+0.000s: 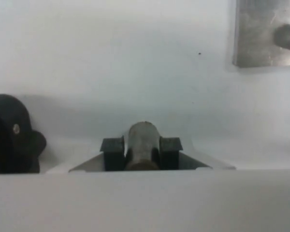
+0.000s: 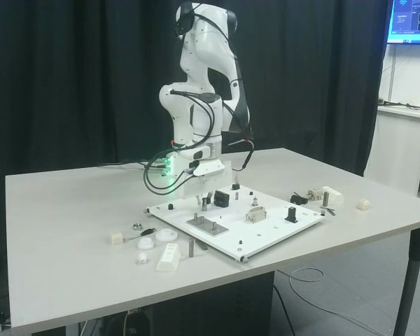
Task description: Remove round peg 4.
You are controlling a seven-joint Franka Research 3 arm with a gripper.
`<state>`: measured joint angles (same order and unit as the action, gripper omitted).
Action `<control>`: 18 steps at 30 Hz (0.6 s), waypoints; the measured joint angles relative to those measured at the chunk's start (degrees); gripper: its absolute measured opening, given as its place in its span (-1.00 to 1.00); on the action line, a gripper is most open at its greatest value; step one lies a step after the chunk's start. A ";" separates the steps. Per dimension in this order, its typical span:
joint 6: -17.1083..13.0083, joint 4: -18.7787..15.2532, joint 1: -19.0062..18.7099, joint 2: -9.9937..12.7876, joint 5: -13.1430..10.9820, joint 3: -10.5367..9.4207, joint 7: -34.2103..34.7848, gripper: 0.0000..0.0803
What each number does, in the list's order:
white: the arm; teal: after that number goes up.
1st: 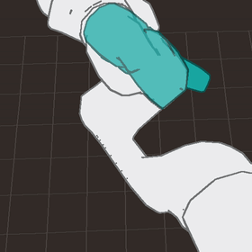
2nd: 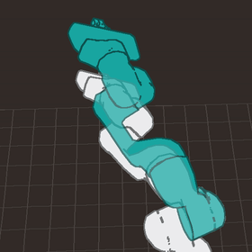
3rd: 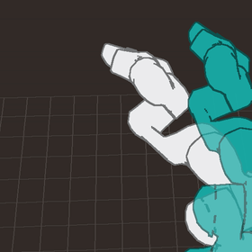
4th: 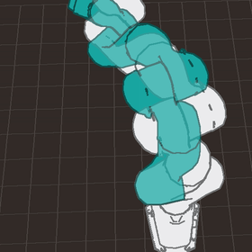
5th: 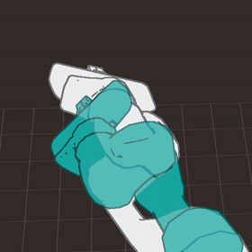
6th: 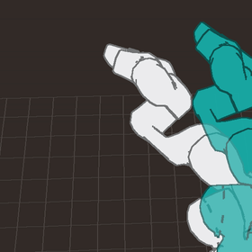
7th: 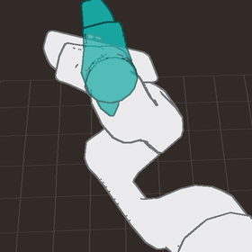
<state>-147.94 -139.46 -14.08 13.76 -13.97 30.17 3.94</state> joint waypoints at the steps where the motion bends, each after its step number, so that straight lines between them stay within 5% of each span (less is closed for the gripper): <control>1: 0.17 0.00 0.00 -0.24 0.16 0.06 0.08 -0.63; 8: 1.58 0.02 0.00 -2.55 1.83 0.35 1.32 -0.63; 18: 4.77 0.21 0.00 -6.72 7.16 0.69 5.31 -0.64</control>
